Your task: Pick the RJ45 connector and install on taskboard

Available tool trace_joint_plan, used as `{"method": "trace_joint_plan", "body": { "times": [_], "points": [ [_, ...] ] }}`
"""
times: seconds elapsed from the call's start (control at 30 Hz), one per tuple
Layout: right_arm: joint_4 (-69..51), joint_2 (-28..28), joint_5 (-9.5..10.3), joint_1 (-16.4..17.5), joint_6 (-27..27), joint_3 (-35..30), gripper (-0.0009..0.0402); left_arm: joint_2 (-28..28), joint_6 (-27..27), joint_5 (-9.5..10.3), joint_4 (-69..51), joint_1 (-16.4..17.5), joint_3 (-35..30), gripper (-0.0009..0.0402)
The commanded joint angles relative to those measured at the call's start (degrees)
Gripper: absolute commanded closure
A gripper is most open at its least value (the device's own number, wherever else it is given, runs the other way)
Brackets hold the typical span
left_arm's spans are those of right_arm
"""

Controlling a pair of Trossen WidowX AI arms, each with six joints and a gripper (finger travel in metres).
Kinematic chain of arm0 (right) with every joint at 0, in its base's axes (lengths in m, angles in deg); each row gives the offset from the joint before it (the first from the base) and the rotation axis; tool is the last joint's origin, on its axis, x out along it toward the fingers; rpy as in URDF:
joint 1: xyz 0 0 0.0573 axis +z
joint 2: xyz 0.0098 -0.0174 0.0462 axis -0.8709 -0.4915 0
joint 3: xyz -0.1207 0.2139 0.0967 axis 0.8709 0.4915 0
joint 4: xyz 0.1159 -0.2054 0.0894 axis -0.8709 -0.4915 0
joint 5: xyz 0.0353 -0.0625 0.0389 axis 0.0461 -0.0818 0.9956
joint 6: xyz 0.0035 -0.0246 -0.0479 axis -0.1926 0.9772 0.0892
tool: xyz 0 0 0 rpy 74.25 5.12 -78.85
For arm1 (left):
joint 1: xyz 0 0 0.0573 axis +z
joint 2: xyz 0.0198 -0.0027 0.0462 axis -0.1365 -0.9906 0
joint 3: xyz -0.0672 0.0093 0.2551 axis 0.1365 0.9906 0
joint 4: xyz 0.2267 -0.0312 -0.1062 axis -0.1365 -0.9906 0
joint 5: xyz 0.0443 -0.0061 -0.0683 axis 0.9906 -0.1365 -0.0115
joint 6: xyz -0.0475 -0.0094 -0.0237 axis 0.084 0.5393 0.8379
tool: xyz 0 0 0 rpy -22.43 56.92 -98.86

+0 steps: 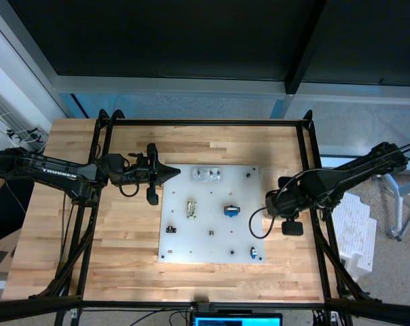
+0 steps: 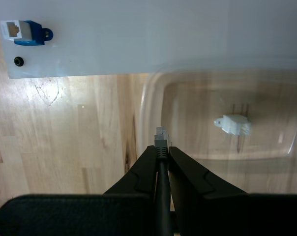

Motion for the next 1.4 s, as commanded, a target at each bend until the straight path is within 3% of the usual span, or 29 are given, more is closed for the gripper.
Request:
{"method": "trace_joint_plan", "body": {
  "times": [0.03,0.17,0.27,0.57,0.67,0.77,1.4],
  "points": [
    [0.5,-3.3,-1.14,2.3,-2.3,-2.9,0.0393,0.0,0.0,0.0,0.0,0.0,0.0,0.0393],
    [0.6,-7.6,-1.86,4.7,-2.9,-7.0,0.0393,0.0,0.0,-0.02,0.0,0.0,0.0,0.0393],
    [0.7,-10.6,-0.48,5.7,-3.5,-9.4,0.0393,0.0,0.0,-0.02,0.0,0.0,0.0,0.0393],
    [1.7,-17.8,-0.24,9.0,-5.9,-15.0,0.0393,0.0,0.0,-0.02,0.0,0.0,0.0,0.0393],
    [3.8,-19.8,1.36,9.2,-6.3,-15.8,0.0393,0.0,0.0,0.0,0.0,0.0,0.0,0.0393],
    [4.8,-21.7,1.53,9.3,-7.3,-16.8,0.0393,0.0,0.0,0.0,0.0,0.0,0.0,0.0393],
    [6.7,-27.5,1.68,11.0,-11.7,-20.1,0.0393,0.0,0.0,0.0,0.0,0.0,0.0,0.0393]
  ]
}}
